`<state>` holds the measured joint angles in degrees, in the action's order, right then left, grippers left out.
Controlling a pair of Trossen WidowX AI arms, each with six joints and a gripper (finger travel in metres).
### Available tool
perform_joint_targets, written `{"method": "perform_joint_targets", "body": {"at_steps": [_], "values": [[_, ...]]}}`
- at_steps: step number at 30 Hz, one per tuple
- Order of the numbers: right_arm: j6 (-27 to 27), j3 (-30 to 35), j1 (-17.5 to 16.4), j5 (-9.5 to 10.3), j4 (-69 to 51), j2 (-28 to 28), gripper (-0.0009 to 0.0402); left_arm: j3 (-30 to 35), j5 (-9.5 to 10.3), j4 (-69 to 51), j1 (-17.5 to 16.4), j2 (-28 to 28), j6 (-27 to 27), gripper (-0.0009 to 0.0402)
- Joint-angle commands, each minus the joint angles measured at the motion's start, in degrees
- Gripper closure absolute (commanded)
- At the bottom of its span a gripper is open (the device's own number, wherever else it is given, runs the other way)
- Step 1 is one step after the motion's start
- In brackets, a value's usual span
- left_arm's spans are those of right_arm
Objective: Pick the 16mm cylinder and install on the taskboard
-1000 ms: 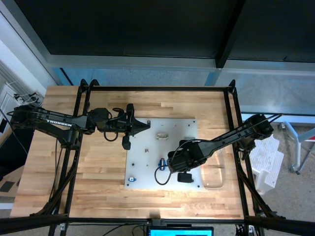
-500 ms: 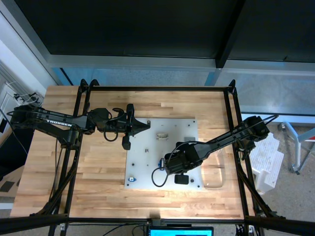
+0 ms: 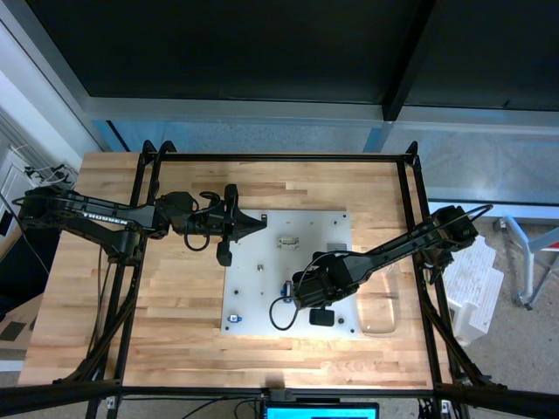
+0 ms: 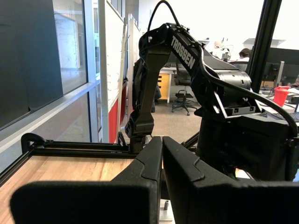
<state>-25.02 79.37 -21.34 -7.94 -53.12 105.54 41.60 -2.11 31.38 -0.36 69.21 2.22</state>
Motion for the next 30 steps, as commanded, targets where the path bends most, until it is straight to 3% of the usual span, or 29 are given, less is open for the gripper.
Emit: {"method": "perform_joint_targets", "body": {"at_steps": [1,30], "values": [[0.0,-0.48,0.0,-0.02,0.48,0.0,0.0386,0.02,-0.02,0.0,-0.02,0.0,0.0,0.0392],[0.22,-2.82,0.0,-0.09,3.65,0.0,0.0386,0.02,-0.02,0.0,-0.02,0.0,0.0,0.0392]]}}
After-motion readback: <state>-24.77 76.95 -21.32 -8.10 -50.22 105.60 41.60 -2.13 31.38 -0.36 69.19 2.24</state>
